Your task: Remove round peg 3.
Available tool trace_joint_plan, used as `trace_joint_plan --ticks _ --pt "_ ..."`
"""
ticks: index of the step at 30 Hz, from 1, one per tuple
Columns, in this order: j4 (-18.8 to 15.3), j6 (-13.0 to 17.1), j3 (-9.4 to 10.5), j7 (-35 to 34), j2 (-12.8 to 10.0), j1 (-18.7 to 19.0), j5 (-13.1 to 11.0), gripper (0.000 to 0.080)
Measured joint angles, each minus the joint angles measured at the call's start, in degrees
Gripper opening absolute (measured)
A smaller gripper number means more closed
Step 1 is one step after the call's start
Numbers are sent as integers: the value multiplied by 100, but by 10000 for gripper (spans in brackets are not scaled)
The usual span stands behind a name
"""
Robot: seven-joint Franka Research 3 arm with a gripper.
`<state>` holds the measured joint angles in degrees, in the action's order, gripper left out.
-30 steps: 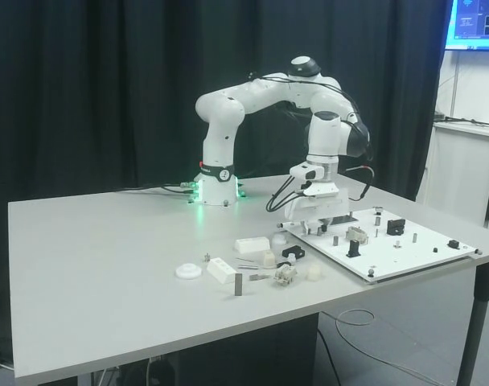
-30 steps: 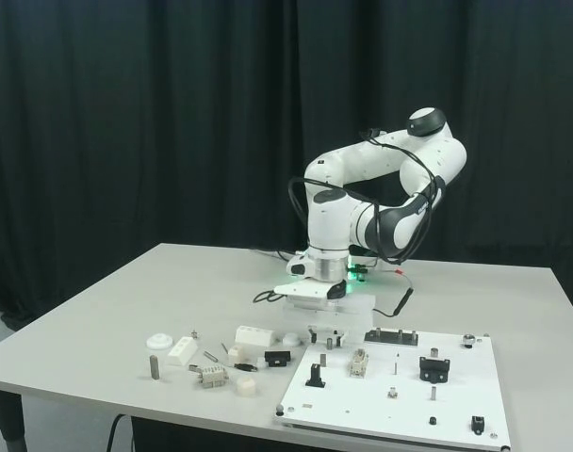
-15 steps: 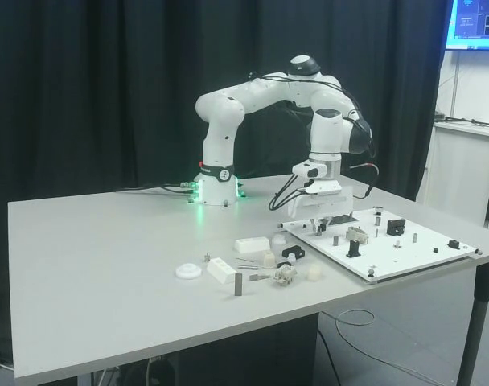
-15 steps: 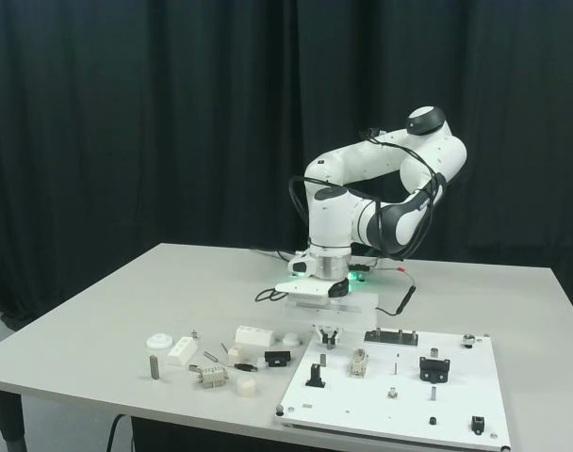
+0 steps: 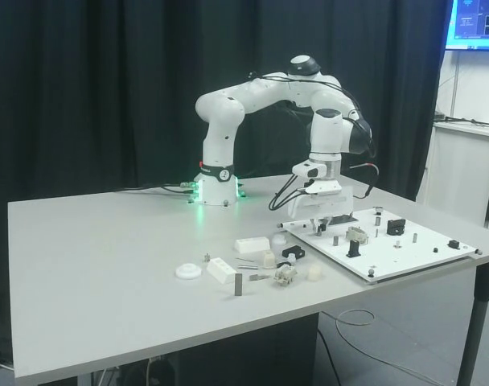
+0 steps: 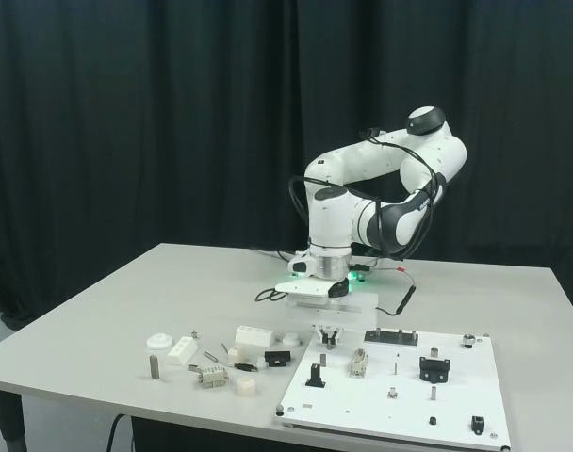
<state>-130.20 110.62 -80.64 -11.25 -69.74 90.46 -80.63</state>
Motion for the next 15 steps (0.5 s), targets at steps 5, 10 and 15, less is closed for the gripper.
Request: trace_joint_plan --ticks 5,10,15 --pt "6 -18 -26 14 0 9 33 100" --pt "17 -100 -108 22 0 22 99 100" --pt "42 -206 -197 22 0 27 188 99"
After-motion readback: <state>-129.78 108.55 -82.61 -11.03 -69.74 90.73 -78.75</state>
